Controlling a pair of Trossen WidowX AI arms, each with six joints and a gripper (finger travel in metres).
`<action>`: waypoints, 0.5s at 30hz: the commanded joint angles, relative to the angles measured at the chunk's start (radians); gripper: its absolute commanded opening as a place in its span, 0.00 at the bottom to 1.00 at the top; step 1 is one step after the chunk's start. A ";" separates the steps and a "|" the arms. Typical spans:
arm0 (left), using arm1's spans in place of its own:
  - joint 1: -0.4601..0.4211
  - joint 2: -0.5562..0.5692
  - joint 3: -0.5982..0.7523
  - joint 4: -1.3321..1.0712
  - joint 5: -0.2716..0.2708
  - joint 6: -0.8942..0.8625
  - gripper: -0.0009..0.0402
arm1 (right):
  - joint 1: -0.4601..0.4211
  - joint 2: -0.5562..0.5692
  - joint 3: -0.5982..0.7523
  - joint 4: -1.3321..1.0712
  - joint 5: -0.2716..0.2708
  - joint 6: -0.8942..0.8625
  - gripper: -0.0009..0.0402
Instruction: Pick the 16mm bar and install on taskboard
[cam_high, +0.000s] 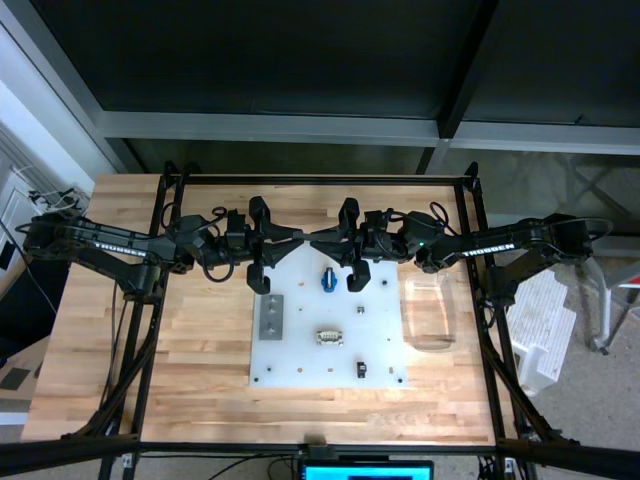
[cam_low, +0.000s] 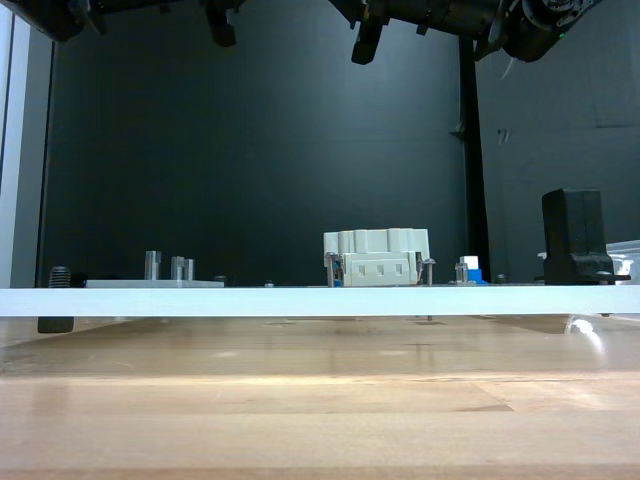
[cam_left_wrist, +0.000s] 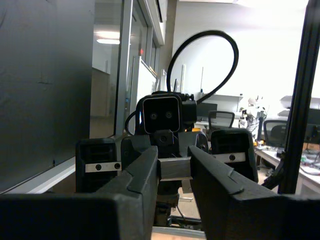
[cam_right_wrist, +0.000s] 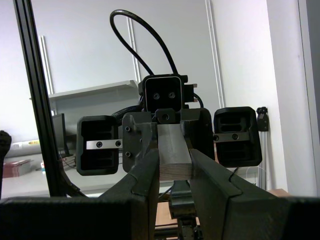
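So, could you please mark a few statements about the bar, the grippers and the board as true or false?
1. The bar is gripped by both the left gripper and the right gripper at once. True.
2. The bar is fully in its seat on the board. False: it is held in the air, clear of the board, above its far part.
3. A beige connector sits on the white board. True.
4. The left gripper is open. False: it is shut on the bar.
5. A clear tub stands left of the board. False: it stands on the table to the board's right, under the right arm.
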 joint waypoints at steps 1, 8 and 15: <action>0.000 0.000 0.000 0.001 0.003 -0.003 0.36 | 0.000 0.000 0.000 0.001 0.000 -0.004 0.12; 0.000 0.000 0.000 -0.004 0.001 -0.014 0.55 | 0.000 -0.002 0.000 0.000 0.000 -0.006 0.12; 0.001 -0.045 0.000 -0.137 -0.003 -0.043 0.60 | 0.000 -0.030 0.000 -0.058 -0.001 -0.034 0.12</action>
